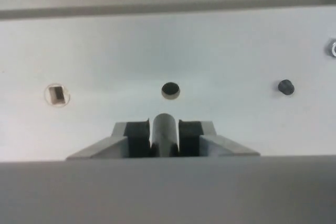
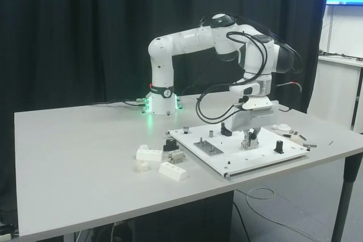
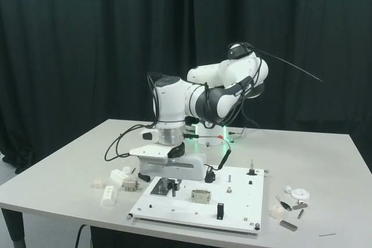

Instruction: Place round peg 3.

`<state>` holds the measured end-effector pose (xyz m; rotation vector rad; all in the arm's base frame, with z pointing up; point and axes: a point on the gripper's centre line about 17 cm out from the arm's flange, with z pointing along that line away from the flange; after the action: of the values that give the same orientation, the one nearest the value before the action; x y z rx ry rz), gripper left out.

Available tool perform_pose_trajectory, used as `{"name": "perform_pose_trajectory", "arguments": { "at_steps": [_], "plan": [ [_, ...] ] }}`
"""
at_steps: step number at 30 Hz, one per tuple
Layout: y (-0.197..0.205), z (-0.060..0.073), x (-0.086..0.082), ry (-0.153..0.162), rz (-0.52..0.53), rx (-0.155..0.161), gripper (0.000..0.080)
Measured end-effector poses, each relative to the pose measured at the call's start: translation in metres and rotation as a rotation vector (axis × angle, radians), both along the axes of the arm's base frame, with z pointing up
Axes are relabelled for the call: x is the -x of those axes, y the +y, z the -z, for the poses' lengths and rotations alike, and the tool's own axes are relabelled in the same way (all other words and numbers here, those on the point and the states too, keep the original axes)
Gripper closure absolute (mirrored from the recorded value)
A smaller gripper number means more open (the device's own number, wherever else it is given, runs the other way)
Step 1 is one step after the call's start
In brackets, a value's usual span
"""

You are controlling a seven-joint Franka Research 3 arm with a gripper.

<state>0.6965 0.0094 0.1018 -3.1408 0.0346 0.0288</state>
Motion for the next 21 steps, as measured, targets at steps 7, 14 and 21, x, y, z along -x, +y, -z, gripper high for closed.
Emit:
{"name": "perform_pose_trajectory", "arguments": {
  "at_steps": [7, 14, 21],
  "plan": [
    [0.0006, -0.0005, -0.0005, 0.0, -0.002, 0.001, 0.069],
    [0.0002, -0.0002, -0.0007, -0.001, -0.002, 0.001, 0.069],
    [-0.0013, 0.0006, -0.0014, -0.003, 0.0, 0.004, 0.069]
  ]
}}
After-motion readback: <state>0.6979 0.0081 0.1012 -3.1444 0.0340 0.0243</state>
